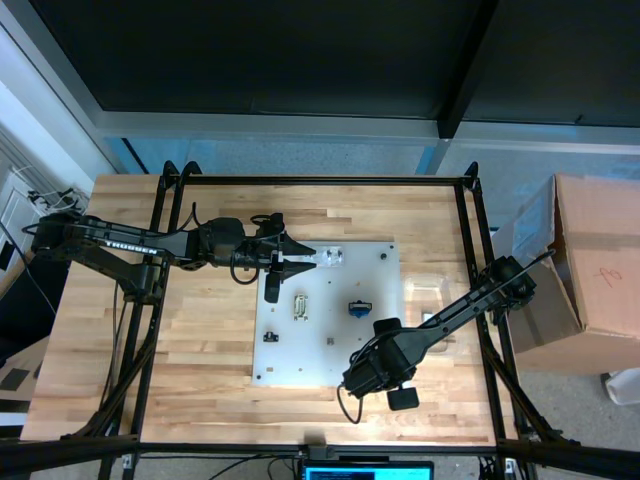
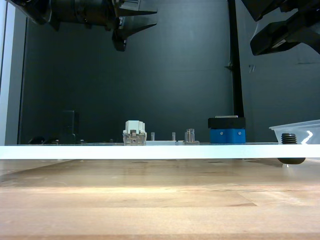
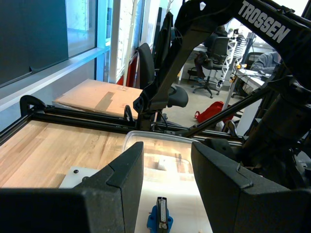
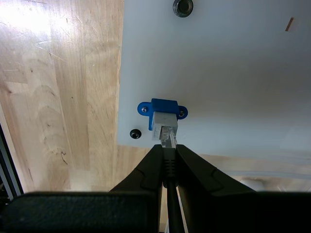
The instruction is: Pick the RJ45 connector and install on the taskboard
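RJ45 connector (image 4: pixel 167 135): a clear plug on a black cable, pinched between the pressed-together fingers of the right gripper (image 4: pixel 167 148). In the right wrist view its tip lines up with the grey socket of the blue mount (image 4: pixel 163 114) on the white taskboard (image 4: pixel 233 73). The low view, however, shows that gripper high above the board near the table's right edge, so the plug is held clear of its seat. The cable is hidden between the fingers behind the plug. The plug cannot be made out in the high or low views, and the frame cuts off the gripper in the low view.

The left gripper (image 1: pixel 296 258) hangs above the board's far left corner with its fingers spread wide and nothing between them. A cream connector block (image 2: pixel 134 134) stands on the board towards its left edge. A clear plastic bin (image 2: pixel 300 131) sits by the board's right edge, partly cut off in the low view.

"TROSSEN" reads in white on the arm link (image 3: pixel 265 22) seen in the left wrist view. A red scrawl marks the cardboard box (image 1: pixel 590 270) beyond the table's right edge, but it is too small to read.
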### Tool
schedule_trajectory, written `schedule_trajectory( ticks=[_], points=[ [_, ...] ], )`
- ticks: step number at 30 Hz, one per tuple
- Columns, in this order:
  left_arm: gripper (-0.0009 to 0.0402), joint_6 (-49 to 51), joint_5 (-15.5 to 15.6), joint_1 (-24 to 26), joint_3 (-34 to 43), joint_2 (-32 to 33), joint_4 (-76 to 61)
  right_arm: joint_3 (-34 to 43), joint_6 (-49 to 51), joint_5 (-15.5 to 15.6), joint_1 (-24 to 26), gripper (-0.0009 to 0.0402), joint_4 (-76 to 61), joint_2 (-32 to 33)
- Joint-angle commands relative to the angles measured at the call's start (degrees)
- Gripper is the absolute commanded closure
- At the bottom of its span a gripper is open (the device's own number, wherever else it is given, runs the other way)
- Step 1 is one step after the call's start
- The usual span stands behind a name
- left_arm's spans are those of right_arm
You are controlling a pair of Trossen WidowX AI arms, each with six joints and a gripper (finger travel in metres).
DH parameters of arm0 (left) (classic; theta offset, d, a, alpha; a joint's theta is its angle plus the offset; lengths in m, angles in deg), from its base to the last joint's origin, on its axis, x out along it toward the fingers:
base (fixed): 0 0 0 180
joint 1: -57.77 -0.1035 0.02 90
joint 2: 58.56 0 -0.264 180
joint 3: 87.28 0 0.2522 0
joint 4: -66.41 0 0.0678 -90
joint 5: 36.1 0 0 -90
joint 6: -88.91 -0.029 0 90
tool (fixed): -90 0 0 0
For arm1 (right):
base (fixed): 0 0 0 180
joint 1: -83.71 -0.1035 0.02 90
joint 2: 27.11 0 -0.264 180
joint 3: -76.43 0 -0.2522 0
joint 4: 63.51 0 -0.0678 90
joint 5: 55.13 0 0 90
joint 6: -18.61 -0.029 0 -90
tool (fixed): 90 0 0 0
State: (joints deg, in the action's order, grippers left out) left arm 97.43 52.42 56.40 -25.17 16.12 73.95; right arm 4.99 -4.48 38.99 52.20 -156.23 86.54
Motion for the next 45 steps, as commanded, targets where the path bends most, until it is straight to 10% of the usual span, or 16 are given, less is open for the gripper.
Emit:
schedule_trajectory(
  ticks=[1, 29, 45],
  points=[
    [0.0262, 0.0, 0.0, 0.0, 0.0, 0.0, 0.0, -0.1, 0.0, -0.1, 0.0, 0.0393, 0.2, 0.0],
    [0.0262, 0.0, 0.0, 0.0, 0.0, 0.0, 0.0, -5.3, -0.2, 0.1, -0.1, 0.0391, 5.6, -0.6],
    [0.0262, 0.0, 0.0, 0.0, 0.0, 0.0, 0.0, -4.0, -0.7, 0.2, -0.2, 0.0272, 4.0, -3.8]
  ],
)
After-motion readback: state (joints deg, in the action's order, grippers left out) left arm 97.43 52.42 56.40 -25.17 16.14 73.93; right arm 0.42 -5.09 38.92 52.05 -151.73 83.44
